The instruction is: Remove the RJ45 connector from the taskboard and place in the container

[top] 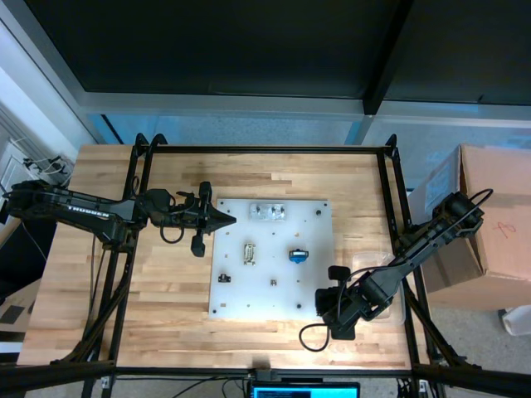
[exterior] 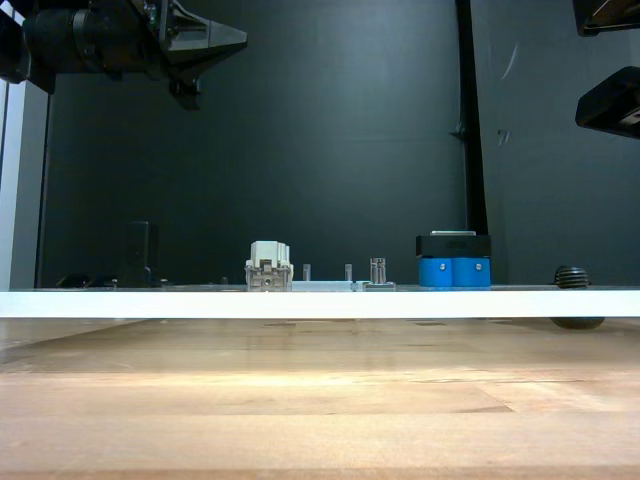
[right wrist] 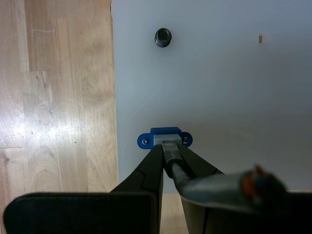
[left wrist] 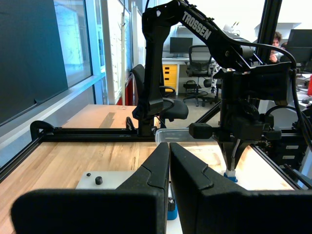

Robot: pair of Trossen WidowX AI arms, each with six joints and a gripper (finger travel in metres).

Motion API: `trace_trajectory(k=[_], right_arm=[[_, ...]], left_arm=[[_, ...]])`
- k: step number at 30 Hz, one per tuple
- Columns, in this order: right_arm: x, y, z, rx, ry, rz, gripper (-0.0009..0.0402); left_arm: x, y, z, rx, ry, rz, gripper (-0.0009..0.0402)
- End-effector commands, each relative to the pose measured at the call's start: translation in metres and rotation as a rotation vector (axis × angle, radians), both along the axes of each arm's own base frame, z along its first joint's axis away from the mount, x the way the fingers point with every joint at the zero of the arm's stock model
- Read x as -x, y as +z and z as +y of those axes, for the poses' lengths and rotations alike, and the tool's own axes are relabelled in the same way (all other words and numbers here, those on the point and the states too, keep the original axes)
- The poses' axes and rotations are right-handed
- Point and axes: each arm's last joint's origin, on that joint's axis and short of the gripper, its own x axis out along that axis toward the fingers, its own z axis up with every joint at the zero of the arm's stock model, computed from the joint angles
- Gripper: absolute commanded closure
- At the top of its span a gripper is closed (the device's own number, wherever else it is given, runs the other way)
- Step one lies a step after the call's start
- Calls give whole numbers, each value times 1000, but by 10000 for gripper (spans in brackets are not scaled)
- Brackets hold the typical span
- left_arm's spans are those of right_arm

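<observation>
right gripper [right wrist: 168, 148] pinches grey rj45 connector [right wrist: 171, 165] clear of blue port [right wrist: 144, 141] | advice: firm pinch, steady carry to clear plastic container [left wrist: 175, 135] | left gripper [top: 231, 220], jaws together, over white taskboard [top: 249, 290] edge

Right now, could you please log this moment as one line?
left gripper: shut, raised over left edge of taskboard | right gripper: over near-right of taskboard, shut on RJ45 connector | clear of blue seat: cannot tell

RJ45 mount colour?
Blue mount, right wrist view, under right end effector gripping RJ45 connector; left end effector over board edge.
</observation>
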Motion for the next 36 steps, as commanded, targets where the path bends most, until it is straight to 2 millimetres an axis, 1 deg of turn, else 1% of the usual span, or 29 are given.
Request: trace_trajectory(k=[1, 10, 13, 16, 23, 27, 36], right_arm=[[0, 4, 0, -5, -2, -9, 393], [1, 12, -1, -7, -2, -13, 393], [2, 18, -2, -11, -3, -19, 393], [2, 27, -3, 12, -10, -30, 393], [2, 51, -5, 4, 4, -44, 393], [3, 62, -7, 7, 10, -45, 393], [5, 63, -10, 15, 22, -42, 393]], left_arm=[[0, 0, 0, 0, 0, 0, 393], [0, 0, 0, 0, 0, 0, 393], [0, 0, 0, 0, 0, 0, 393], [0, 0, 0, 0, 0, 0, 393], [0, 0, 0, 0, 0, 0, 393], [0, 0, 0, 0, 0, 0, 393], [0, 0, 0, 0, 0, 0, 393]])
